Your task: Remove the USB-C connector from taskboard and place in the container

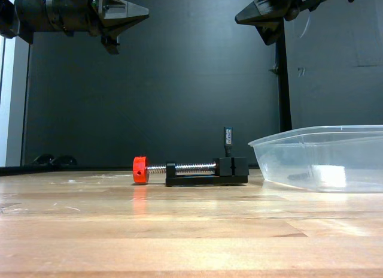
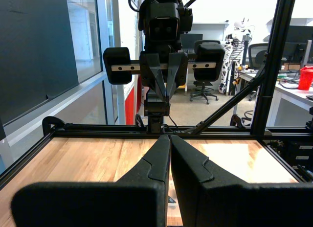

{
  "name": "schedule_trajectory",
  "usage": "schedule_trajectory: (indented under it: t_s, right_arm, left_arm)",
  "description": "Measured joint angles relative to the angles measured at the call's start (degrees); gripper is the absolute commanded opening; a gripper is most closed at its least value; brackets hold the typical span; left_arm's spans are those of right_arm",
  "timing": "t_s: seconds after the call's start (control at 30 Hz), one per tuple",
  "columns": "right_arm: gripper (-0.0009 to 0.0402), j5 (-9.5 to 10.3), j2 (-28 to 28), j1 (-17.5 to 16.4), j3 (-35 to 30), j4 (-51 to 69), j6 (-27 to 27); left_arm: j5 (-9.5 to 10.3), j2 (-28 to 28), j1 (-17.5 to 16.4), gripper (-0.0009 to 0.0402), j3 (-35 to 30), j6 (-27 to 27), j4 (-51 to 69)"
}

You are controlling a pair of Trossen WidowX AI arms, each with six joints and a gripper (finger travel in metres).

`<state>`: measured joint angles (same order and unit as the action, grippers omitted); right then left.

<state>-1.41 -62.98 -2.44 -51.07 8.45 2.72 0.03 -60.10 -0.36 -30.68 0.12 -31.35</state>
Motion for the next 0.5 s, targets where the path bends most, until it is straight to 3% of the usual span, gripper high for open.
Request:
schedule_trajectory:
  t_s: [0.07, 0.17, 0.5]
  right_arm:
    - [0.0, 0.37, 0.57, 0.28, 0.96, -2.23, -0.74]
    - [0.0, 2.93, 1.42, 1.31, 3.3, -7.69, -1.22]
    - [0.0, 3.08, 2.4, 2.89, 10.45, -24.28, -1.31]
  left_arm:
    - [0.02, 0.0, 0.0, 0.0, -0.02, 0.0, 0.0]
    - [0.02, 0.0, 0.0, 0.0, 0.0, -0.02, 0.0]
    - [0.0, 0.0, 0.0, 0.0, 0.0, -0.02, 0.0]
